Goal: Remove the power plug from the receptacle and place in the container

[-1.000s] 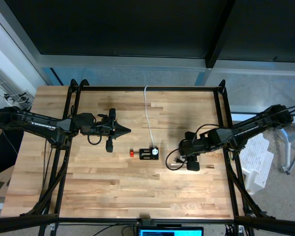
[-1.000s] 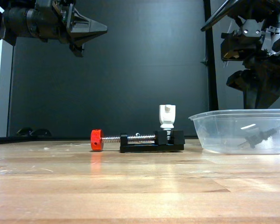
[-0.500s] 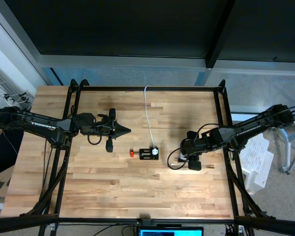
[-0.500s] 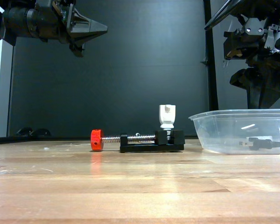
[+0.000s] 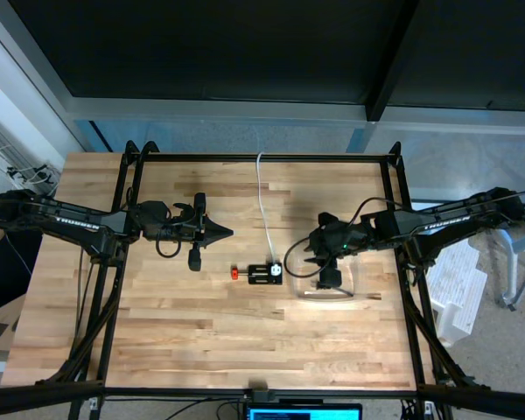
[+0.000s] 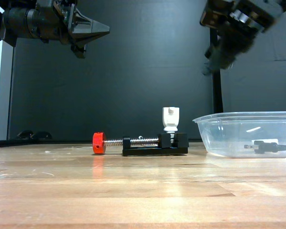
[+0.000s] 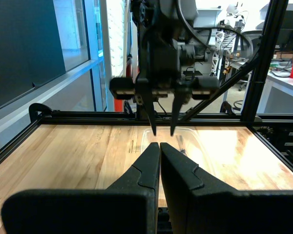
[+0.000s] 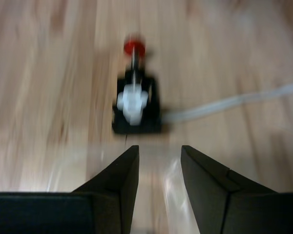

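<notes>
Power plug: lying inside container, right of receptacle.
Right gripper: raised over container, fingers parted, empty.
Left gripper: raised at left, fingers pressed together.

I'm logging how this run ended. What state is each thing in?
Plug: out of the socket, lying in the tray.
Socket: empty, upright, clamped in the vise.
Vise: closed on the socket.
Tray: upright on the table, holding the plug.
Left gripper: shut, empty, raised over the table's left side.
Right gripper: open, empty, raised over the tray.
</notes>
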Tool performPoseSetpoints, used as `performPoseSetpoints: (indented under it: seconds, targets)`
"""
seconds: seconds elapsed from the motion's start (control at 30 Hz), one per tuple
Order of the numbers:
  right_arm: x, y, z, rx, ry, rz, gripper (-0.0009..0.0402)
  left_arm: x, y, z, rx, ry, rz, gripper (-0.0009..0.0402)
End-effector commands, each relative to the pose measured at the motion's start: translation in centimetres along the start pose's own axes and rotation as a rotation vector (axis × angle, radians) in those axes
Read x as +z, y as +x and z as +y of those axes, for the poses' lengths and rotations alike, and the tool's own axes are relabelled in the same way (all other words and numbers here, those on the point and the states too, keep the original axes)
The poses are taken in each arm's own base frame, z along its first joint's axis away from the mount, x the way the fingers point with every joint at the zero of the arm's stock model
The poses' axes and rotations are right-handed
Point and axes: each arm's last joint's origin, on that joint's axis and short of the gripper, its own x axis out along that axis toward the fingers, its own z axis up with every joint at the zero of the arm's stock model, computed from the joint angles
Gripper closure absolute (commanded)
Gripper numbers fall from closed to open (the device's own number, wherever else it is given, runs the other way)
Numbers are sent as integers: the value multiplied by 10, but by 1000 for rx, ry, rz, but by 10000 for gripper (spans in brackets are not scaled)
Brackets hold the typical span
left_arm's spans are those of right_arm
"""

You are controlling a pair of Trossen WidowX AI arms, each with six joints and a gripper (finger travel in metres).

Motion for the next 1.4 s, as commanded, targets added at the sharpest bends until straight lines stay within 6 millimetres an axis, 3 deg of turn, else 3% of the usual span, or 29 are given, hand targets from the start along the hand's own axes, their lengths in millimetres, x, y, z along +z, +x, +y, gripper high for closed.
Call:
performPoseSetpoints:
  seconds: [0.03, 0.47, 0.6, 1.0, 1.4]
  targets:
    - [8, -5, -6, -4, -1, -111, 302, 0, 0, 0, 0, 0, 0, 393]
    - [36, -20, -21, 26, -5, -571, 392, 0, 0, 0, 0, 0, 0, 393]
    - [34, -18, -27, 16, 12, -675, 392, 0, 0, 0, 0, 0, 0, 393]
    - [10, -6, -34, 50, 55, -785, 393, 0, 0, 0, 0, 0, 0, 393]
    - [-6, 3, -35, 43, 52, -763, 393, 0, 0, 0, 0, 0, 0, 393]
